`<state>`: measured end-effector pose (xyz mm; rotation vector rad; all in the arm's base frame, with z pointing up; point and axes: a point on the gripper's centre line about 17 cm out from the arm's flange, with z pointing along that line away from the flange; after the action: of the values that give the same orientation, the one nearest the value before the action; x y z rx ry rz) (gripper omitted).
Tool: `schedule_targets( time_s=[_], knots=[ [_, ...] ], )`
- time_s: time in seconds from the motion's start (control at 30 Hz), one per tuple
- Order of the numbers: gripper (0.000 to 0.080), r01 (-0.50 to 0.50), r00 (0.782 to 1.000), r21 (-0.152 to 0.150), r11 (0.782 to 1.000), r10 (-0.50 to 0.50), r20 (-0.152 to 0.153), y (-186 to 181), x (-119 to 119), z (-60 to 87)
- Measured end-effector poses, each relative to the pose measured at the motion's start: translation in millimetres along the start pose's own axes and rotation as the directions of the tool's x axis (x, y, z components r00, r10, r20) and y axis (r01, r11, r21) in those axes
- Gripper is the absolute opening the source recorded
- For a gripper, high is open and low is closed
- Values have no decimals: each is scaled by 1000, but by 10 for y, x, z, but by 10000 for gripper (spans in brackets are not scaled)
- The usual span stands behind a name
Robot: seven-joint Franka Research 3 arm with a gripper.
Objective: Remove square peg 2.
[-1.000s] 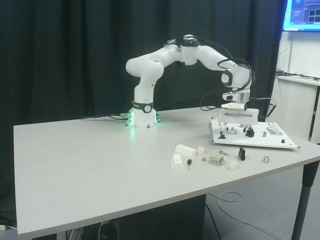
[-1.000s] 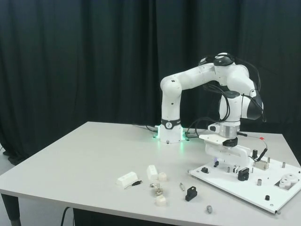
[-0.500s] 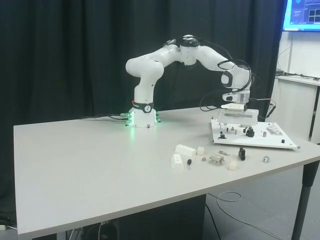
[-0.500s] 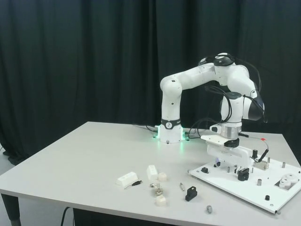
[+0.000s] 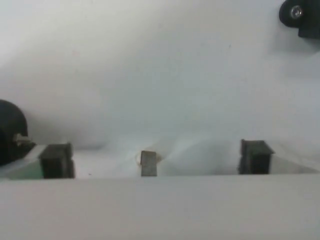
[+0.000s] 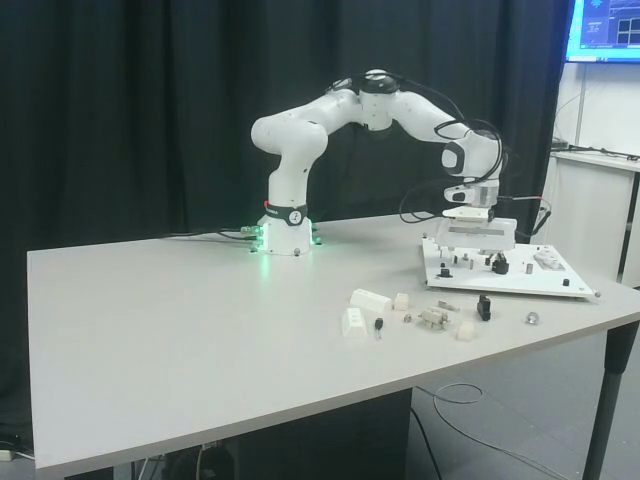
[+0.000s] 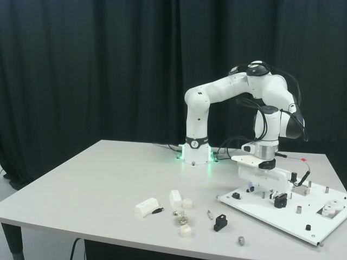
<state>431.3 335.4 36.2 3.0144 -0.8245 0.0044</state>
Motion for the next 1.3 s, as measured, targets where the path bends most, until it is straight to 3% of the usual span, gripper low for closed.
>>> schedule_targets(
  time_s=[0.03,0.07,0.23,0.27,0.47,0.5,0.8,0.83,1.3],
  knots=[
    [800,2,1000,0,1000,-2,-1,0,2,0],
    [687,5,1000,0,1000,-5,-1,1,3,-1],
    [687,16,1000,2,1000,-16,-2,6,13,-3],
    [510,17,1000,2,1000,-17,-2,8,15,-3],
    [510,20,1000,4,1000,-20,-1,22,21,-5],
    [310,21,1000,4,1000,-21,0,26,22,-6],
    [310,23,1000,34,999,-23,5,-35,21,-13],
    [61,22,1000,35,999,-22,5,-36,21,-13],
    [61,21,1000,37,999,-21,4,-39,24,-14]
  ],
)
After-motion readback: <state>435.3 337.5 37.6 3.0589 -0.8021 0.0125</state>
